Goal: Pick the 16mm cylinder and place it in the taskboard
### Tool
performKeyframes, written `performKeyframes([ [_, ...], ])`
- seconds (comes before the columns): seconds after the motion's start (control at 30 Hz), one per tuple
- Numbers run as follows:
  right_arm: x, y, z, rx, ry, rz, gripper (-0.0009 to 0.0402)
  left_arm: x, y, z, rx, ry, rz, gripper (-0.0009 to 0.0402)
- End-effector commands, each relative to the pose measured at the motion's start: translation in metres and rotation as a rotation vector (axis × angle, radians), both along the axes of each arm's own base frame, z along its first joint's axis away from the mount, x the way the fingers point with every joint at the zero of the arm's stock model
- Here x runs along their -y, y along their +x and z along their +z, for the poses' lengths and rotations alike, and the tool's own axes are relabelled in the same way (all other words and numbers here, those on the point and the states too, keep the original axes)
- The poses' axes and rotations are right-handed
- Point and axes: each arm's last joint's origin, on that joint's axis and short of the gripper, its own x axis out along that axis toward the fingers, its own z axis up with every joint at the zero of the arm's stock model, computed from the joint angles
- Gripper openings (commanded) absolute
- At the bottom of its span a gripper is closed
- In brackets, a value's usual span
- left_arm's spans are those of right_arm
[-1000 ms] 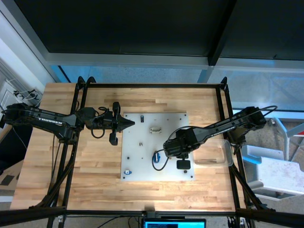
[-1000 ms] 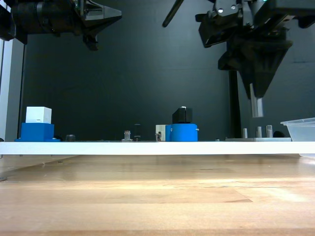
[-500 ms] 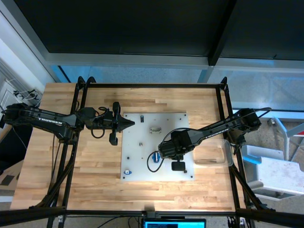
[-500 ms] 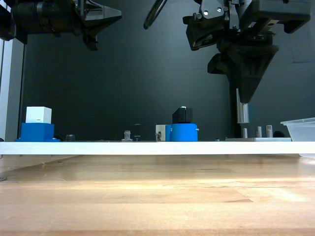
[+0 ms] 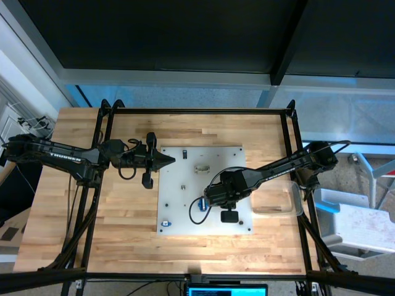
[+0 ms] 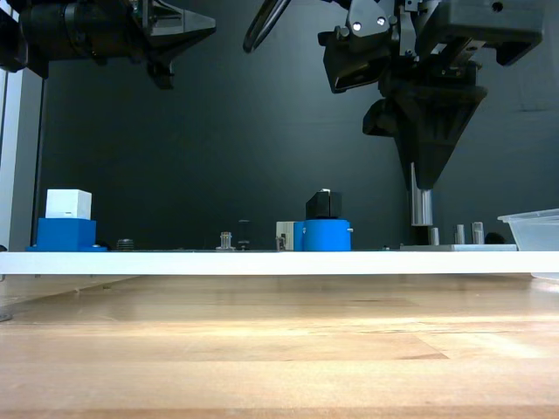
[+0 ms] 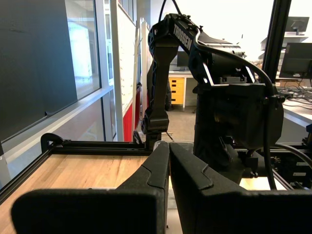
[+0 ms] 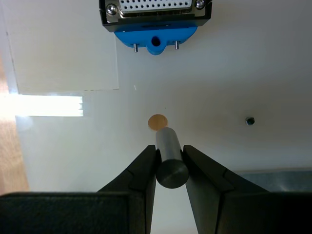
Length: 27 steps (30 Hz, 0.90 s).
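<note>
Two arms reach in over one desk (image 5: 123,246); read from left to right.

The left claw (image 5: 165,159) hangs high at the left edge of the taskboard (image 5: 185,213). Its fingers are pressed together on nothing, well clear of the work.

Nearer the middle, a blue fitting (image 6: 327,236) stands on the board, to the left of the working point.

The right claw (image 6: 422,179) points straight down and is clamped on the 16mm cylinder (image 6: 422,207). It holds the cylinder upright, with the lower end above the board and not touching it. In the right wrist view, a round hole (image 8: 157,122) lies just beyond the cylinder's tip, so the two are probably not yet in line. Centre the cylinder over the hole first. Then descend vertically without tilt, and release only once it is seated.

Just right of the cylinder in the low view stand small upright pegs (image 6: 460,233); how far behind or in front they sit cannot be told. Keep any sideways correction small and make it before lowering.

At the far right, a clear tray (image 6: 530,229) sits beside the board's right edge. Open room lies upward.
</note>
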Motion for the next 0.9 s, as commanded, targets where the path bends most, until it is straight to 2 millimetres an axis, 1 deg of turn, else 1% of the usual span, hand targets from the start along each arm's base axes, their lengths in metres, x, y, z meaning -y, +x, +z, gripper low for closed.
performKeyframes([
  [0.03,-0.0011,0.0027,-0.0045,-0.003,0.001,0.0,0.0002,0.0,0.0,0.0,0.0,0.0,0.0,0.0],
  [0.33,-0.0028,0.0075,-0.0132,-0.013,0.005,0.002,0.0002,-0.0001,0.0,0.0,0.0,0.0,0.0,0.0],
  [0.9,-0.0031,0.0081,-0.0138,-0.006,0.01,-0.002,0.0002,0.0,0.0,0.0,0.0,0.0,0.0,0.0],
])
